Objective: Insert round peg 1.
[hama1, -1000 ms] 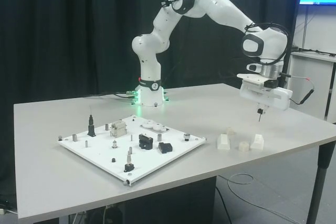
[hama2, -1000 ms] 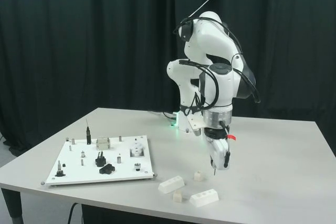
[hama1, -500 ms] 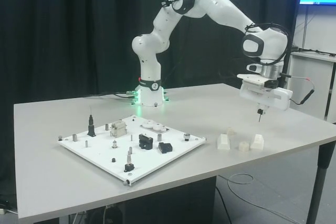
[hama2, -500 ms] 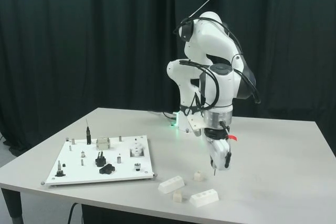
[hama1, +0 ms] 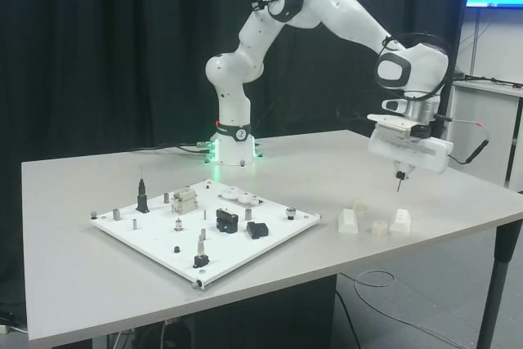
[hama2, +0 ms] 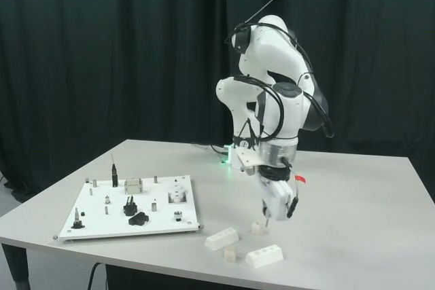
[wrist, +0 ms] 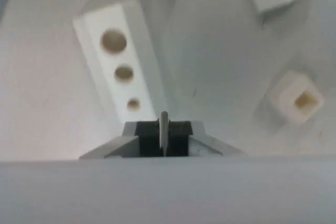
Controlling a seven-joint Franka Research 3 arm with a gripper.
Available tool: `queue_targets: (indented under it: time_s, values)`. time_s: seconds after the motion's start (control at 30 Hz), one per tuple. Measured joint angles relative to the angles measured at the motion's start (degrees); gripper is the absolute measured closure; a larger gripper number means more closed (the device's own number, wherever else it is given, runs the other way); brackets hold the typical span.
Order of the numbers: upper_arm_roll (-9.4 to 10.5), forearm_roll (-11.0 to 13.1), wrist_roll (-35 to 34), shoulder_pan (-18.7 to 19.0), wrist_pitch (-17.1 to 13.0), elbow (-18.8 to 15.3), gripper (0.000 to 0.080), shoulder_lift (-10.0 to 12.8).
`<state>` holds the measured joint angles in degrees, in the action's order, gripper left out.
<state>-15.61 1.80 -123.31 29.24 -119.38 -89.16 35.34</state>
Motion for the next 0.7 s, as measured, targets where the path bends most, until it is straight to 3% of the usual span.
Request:
queue_targets:
  time_s: [0.23, 0.47, 0.57, 0.7]
  values:
    - [-0.88, -6.14, 2.24, -0.57, 0.91, 0.00, 0.0772, 0.00]
    - [-0.12, -12.45, 4.07, -2.93, 2.19, 0.00, 0.0772, -0.01]
    - [1.40, -15.29, 4.69, -5.00, 2.95, 0.00, 0.0772, -0.07]
    - [5.36, -19.51, 4.90, -9.33, 4.27, 0.00, 0.0772, -0.31]
